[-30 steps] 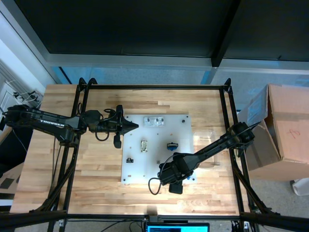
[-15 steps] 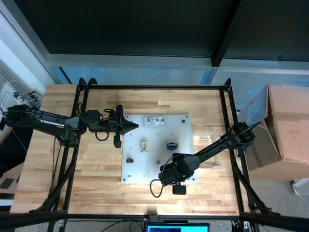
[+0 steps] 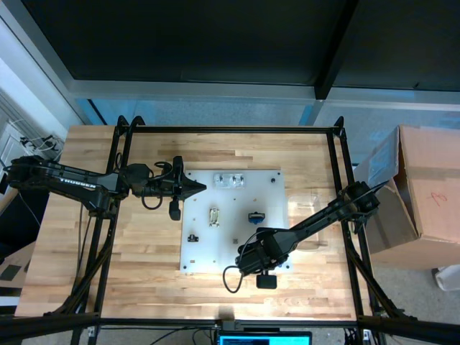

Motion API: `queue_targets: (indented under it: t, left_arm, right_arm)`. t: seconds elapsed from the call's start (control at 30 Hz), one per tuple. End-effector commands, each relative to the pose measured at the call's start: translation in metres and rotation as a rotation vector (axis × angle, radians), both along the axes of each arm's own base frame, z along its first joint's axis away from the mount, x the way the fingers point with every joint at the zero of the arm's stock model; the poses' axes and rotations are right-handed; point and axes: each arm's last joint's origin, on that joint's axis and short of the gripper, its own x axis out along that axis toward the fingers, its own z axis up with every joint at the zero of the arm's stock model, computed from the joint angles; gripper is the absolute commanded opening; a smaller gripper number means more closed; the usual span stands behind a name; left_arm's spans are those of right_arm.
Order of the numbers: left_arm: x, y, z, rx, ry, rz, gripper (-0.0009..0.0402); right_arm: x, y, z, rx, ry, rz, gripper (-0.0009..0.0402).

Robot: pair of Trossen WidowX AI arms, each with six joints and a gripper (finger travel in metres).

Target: Unfasten the M12 nut and place it in the container

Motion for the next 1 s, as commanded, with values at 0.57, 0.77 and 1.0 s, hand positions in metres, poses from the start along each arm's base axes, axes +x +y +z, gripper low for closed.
queue_targets:
  t: [0.57,0.77,1.0]
  left_arm:
    - [0.0,0.0,0.0,0.0,0.0,0.0,0.0]
    - [0.0,0.0,0.0,0.001,0.0,0.0,0.0]
    - [0.0,0.0,0.0,0.0,-0.001,0.0,0.0]
  right_arm:
    - [-0.004,-0.005,0.036,0.014,-0.044,-0.382,0.0141]
    - [0.002,-0.003,0.024,-0.013,-0.034,-0.399,0.0226]
    - [0.007,-0.001,0.008,-0.019,-0.026,-0.398,0.027]
